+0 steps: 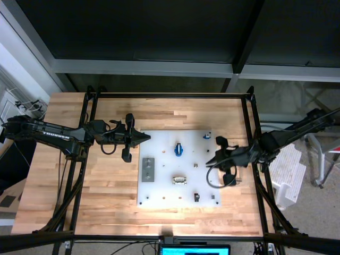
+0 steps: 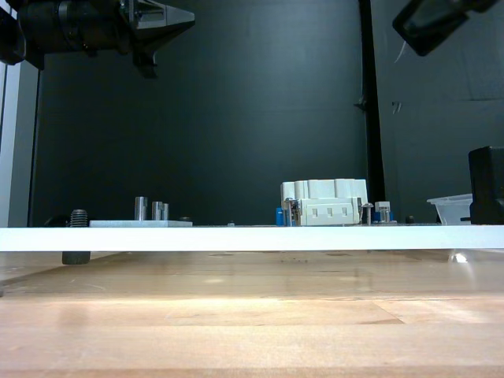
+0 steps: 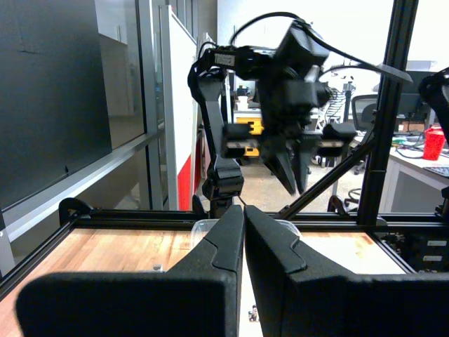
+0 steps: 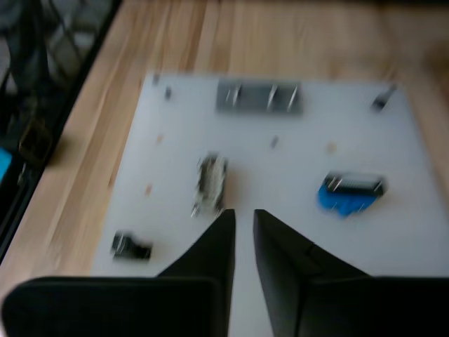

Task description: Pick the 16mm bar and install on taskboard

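Your left gripper (image 1: 143, 138) is clenched on nothing, high over the taskboard's (image 1: 159, 197) left edge. The grey block (image 1: 147, 170) sits below, just beside its tip. Your right gripper (image 1: 211, 159), likewise closed and empty, hangs just inside the opposite edge with open board ahead of it. Upright pins (image 2: 141, 208) stand in that block, but you cannot tell which is the 16mm bar.
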You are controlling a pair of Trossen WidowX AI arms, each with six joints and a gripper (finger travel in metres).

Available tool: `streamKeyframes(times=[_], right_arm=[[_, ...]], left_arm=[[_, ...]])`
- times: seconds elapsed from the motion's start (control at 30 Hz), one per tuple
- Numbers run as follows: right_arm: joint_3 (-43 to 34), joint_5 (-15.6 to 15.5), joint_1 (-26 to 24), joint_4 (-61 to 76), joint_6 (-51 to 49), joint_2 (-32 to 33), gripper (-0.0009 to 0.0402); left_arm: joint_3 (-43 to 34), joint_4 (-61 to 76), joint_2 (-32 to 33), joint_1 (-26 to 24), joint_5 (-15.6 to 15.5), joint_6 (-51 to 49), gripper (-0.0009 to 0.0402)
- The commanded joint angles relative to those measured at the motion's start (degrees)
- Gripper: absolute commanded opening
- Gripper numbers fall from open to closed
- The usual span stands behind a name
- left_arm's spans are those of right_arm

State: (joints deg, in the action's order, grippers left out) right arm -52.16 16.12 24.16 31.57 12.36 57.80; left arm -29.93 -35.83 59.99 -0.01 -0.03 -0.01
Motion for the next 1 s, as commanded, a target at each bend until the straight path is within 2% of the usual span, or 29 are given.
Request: streamKeyframes(times=[0.03,0.23,0.4,0.47,1.0], right_arm=[[3.13,-1.22,-3.37,-5.73,-4.39,-3.3,-0.0002],[8.2,-4.63,-11.19,-15.72,-8.83,-8.59,-0.0001],[10.45,-10.08,-16.76,-20.61,-10.19,-12.07,0.0],[11.21,-11.34,-18.03,-22.6,-10.58,-13.22,0.0],[18.62,-11.17,-20.74,-41.4,-10.19,-14.51,0.0]], left_arm=[[-0.02,0.0,0.0,0.0,0.02,0.0,0.0],[-0.02,0.0,0.0,0.02,0.02,0.0,0.0],[-0.02,-0.02,0.0,0.0,0.02,0.0,0.0],[-0.02,0.0,0.0,0.02,0.0,0.0,0.0],[-0.02,0.0,0.0,0.0,0.0,0.0,0.0]])
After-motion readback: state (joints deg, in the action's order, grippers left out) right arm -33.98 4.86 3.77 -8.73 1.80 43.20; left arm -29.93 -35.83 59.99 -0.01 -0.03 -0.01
